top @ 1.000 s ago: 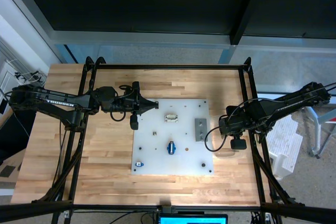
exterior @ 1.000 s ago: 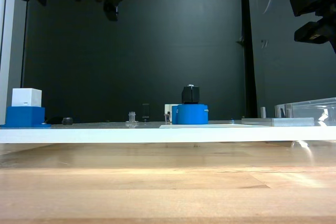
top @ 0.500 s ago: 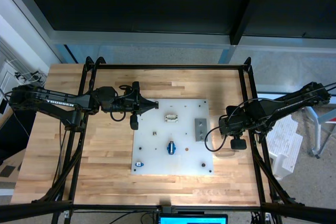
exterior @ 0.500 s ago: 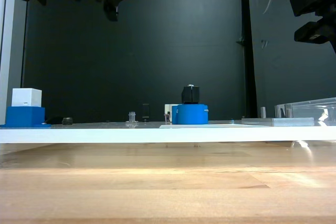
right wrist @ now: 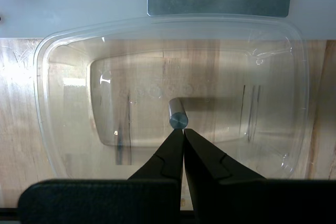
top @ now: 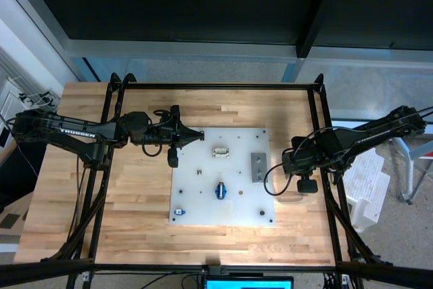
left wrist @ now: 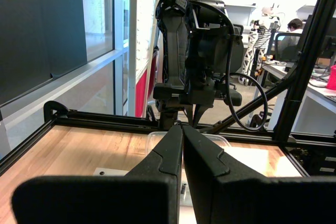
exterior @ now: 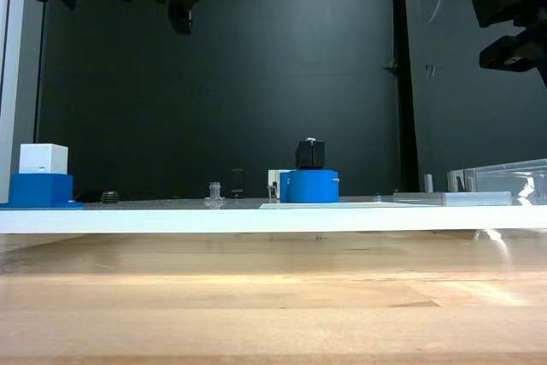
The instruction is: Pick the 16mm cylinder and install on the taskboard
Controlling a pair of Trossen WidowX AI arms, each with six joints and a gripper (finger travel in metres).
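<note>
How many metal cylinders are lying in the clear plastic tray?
1: the 16mm cylinder lies in the middle of the clear tray, below the shut right gripper. The shut left gripper hangs above the taskboard's far left corner.

Robotics lab. A wooden bench (top: 135,208) sits inside a black metal frame (top: 216,86) with an arm at each side. The left gripper (left wrist: 182,125) is above the white taskboard (top: 203,201), the right gripper (right wrist: 183,129) over a clear tray (right wrist: 299,77). Behind are glass partitions (left wrist: 100,19), more framed benches and a person (left wrist: 295,24) at a desk.
</note>
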